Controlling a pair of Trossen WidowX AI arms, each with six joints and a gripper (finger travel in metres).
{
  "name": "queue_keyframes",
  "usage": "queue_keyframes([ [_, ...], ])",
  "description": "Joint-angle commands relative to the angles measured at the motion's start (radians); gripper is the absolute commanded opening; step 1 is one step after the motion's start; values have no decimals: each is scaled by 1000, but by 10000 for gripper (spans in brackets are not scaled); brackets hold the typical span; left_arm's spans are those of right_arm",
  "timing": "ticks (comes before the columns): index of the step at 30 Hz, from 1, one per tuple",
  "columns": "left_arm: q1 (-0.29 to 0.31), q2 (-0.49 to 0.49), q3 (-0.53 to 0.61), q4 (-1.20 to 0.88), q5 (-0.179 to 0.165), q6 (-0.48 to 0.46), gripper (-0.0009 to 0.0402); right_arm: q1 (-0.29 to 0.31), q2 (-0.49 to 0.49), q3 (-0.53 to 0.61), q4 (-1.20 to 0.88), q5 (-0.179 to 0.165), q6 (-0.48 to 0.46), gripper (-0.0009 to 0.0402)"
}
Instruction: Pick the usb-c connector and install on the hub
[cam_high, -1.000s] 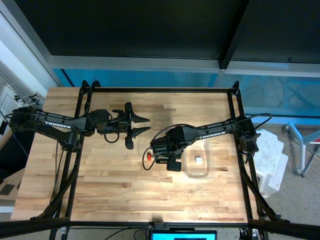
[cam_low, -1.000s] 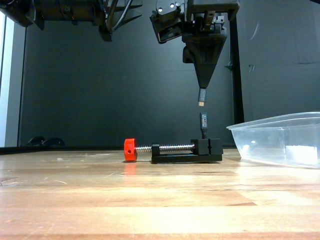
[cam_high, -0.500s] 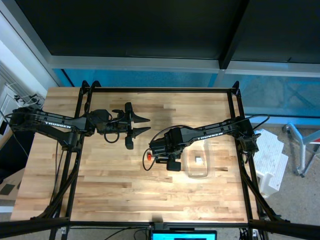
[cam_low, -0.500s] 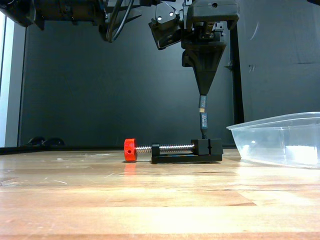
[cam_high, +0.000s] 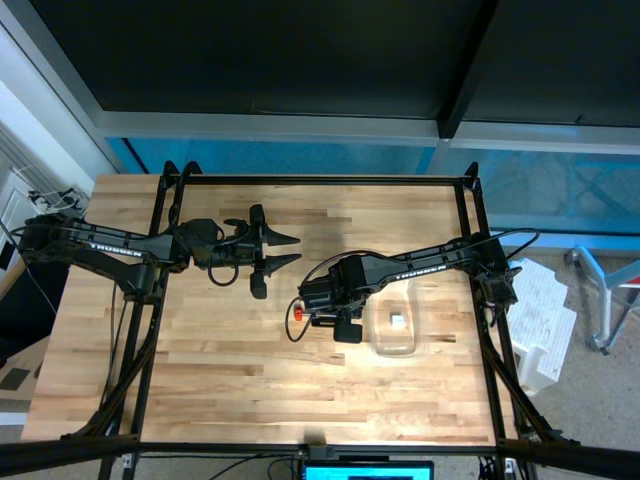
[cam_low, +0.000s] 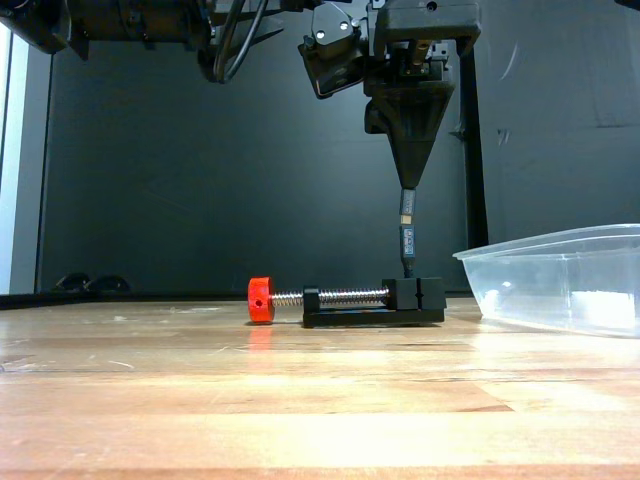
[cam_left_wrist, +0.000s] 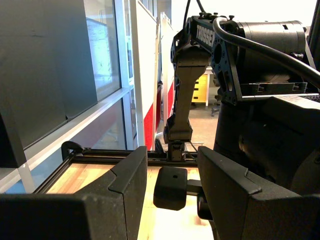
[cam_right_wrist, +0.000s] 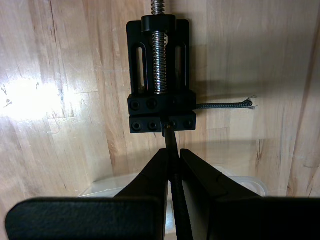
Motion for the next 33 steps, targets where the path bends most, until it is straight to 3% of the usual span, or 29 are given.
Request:
queue_keyframes([
  [1,0,0,0,0,0,0,136,1,-1,0,3,-14,0,0],
  [33,0,0,0,0,0,0,136,0,3,-10,5,-6,-11,0],
])
